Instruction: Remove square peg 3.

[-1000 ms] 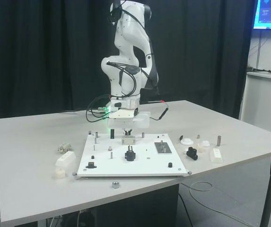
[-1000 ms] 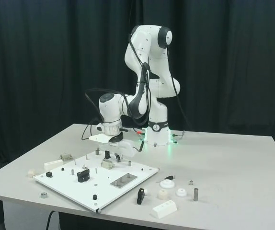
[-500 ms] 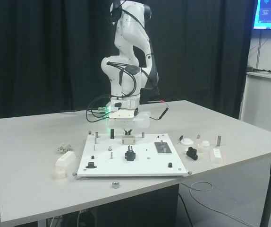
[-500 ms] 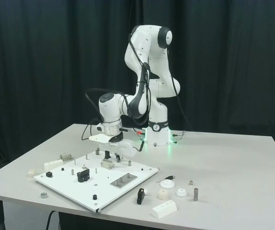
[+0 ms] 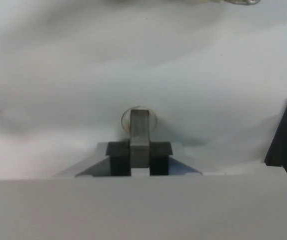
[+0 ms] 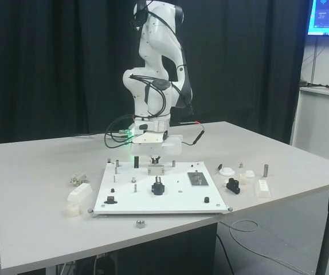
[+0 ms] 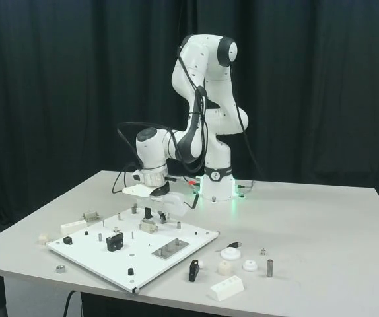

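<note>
Now gripper [image 5: 139,160] clamps square peg 3 [image 5: 139,135] above white board [image 6: 170,192]

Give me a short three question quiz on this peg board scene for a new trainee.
1. True or false: the gripper is closed on the square peg.
2. Which colour is the board? A green, B white, C black.
3. Fill in: the arm's base glows ____ .

Key: 1 true, the black fingers press the peg from both sides. 2 B. 3 green.
</note>
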Tool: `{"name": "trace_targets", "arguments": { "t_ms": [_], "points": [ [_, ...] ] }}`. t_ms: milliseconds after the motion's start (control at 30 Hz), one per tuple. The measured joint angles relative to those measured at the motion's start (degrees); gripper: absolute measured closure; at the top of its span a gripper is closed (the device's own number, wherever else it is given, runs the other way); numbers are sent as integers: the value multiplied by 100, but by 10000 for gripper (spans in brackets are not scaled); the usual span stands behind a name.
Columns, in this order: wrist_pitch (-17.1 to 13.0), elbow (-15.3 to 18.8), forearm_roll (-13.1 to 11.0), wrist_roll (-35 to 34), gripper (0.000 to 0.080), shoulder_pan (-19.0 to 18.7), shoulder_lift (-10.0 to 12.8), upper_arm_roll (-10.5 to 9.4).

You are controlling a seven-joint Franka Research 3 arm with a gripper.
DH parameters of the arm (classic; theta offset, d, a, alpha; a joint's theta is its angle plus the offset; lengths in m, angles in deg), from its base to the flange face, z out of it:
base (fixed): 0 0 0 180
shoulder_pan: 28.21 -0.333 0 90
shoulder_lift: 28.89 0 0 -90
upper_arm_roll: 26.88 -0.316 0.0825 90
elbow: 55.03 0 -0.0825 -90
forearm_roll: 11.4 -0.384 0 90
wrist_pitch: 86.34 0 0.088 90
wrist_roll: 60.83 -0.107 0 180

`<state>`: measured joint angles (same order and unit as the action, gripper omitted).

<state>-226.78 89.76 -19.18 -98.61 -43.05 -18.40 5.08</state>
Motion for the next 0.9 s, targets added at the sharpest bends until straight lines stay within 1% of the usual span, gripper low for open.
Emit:
{"name": "trace_targets", "arguments": {
  "t_ms": [900],
  "points": [
    [9, -2, 21, 69, 727, 0, -11, 0]
  ]
}}
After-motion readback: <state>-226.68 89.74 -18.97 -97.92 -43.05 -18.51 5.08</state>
